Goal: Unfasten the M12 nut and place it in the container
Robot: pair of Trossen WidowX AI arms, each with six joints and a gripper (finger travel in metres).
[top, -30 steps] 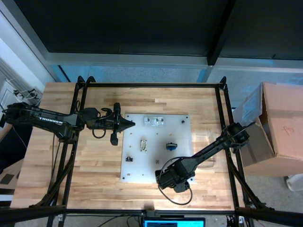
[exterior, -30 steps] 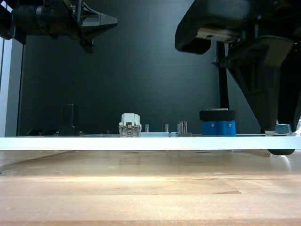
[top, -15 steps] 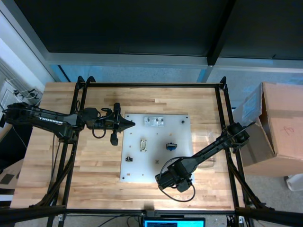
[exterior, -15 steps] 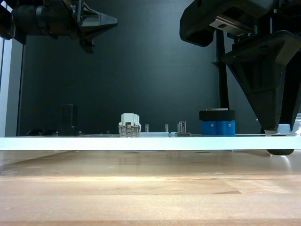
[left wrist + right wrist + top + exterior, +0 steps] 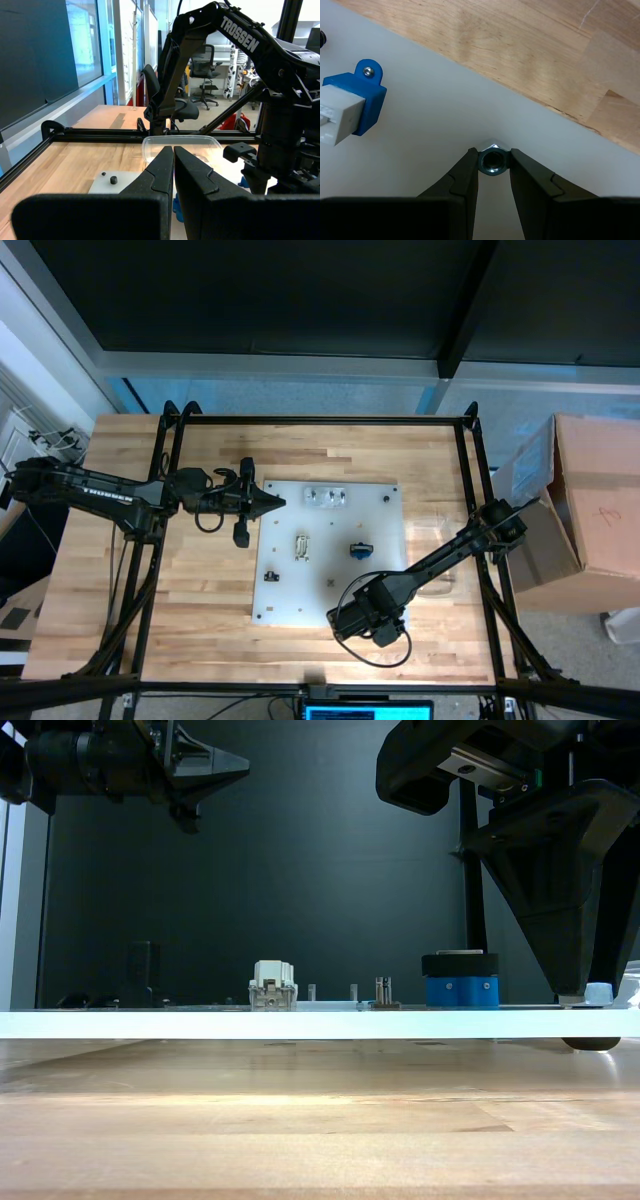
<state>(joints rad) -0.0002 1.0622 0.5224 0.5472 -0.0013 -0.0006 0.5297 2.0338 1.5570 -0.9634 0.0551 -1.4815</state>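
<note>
Gripping the nut (image 5: 493,163) down at the board (image 5: 420,140), stud unseen, the right pincer (image 5: 493,158) looks set to unscrew; the left pincer (image 5: 173,149) hangs clenched, empty, over the board's left edge.

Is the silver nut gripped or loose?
Gripped: right gripper pinches nut at board's near right edge; on its stud, cannot tell. Left gripper, shut, hangs over board's left edge.

Both arms are matt black. The left arm (image 5: 100,495) carries white "TROSSEN" lettering along its slim link, as does the right arm (image 5: 240,32). A thin black cable (image 5: 385,658) loops from each wrist. The left gripper (image 5: 173,150), over the counter's (image 5: 200,590) left half, and the right gripper (image 5: 493,162), near its front edge, have black fingers (image 5: 465,175) tapering to blunt tips.
</note>
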